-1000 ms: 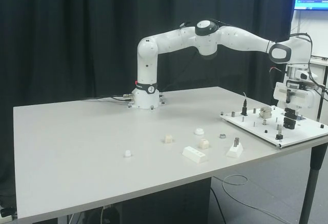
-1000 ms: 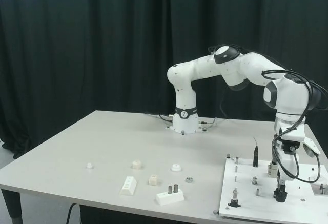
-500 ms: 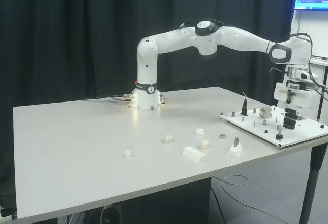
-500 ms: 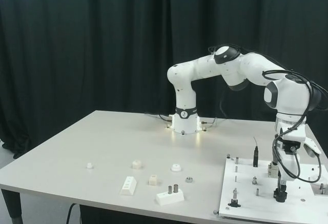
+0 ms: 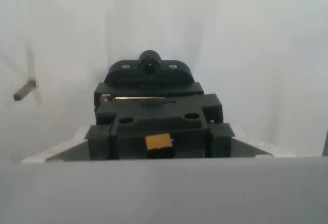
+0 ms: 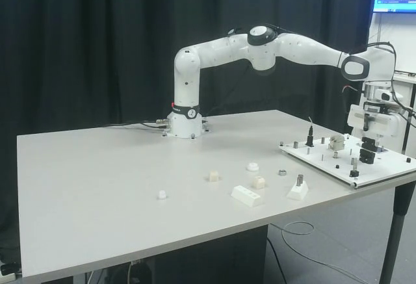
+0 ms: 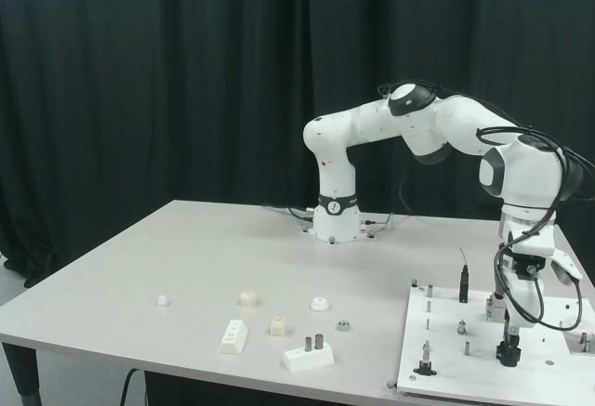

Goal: Insert D-SUB.

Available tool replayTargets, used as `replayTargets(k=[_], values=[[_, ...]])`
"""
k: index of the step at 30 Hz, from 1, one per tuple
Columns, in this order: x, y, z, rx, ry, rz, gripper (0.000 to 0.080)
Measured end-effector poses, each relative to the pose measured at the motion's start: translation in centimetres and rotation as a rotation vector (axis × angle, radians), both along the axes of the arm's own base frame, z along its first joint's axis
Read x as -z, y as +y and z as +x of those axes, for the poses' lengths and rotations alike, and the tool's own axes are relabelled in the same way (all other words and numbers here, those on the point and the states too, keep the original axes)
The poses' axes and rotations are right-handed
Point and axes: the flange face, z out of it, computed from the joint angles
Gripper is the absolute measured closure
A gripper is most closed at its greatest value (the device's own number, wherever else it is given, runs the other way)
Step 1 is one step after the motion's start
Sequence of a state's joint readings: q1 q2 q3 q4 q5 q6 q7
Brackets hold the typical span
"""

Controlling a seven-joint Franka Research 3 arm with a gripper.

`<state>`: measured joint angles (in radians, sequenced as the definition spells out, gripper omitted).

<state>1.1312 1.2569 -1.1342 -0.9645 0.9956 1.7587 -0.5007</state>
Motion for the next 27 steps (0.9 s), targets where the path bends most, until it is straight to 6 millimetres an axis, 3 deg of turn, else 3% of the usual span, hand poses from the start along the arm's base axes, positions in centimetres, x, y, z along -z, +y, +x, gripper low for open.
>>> replayTargets(k=[27], values=[[0.01,-0.17,0.05,0.027,-0.006,-0.015,0.0416]])
